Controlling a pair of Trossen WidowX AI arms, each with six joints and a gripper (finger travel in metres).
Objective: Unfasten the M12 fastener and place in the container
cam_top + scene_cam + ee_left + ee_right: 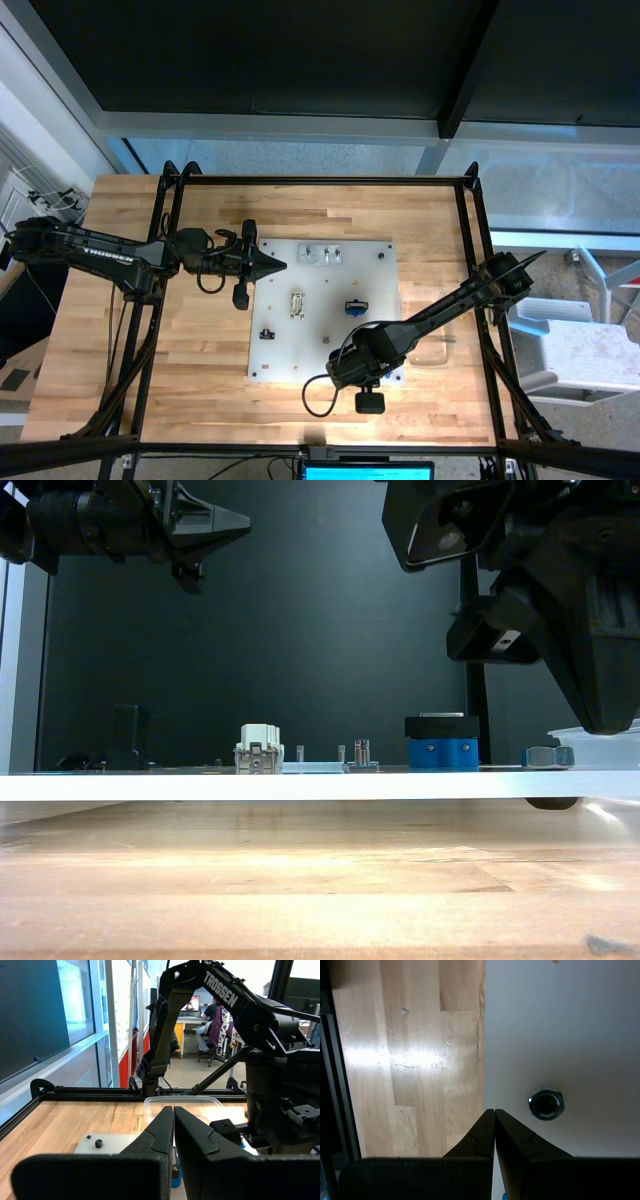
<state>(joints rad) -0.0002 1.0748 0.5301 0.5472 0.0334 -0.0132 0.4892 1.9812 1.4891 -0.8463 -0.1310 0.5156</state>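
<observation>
The right pincer point(494, 1112) is seen fully closed, tips pressed together with nothing held between them, poised over the near edge of the white board point(570, 1025). The M12 fastener point(546, 1104) is found just beside those tips, apart from them, seated flat on the board. No ribs are shown beneath it in the low view, but whether it is on its stud cannot be told. Closed beside it rather than around it, the tips have no purchase; reopening and a sideways shift are judged necessary. The container point(155, 1105) lies beyond this pincer, off the board, on the worktop point(410, 1060). The left pincer point(173, 1111), likewise closed and empty, is held high and well apart, apparently parked.
</observation>
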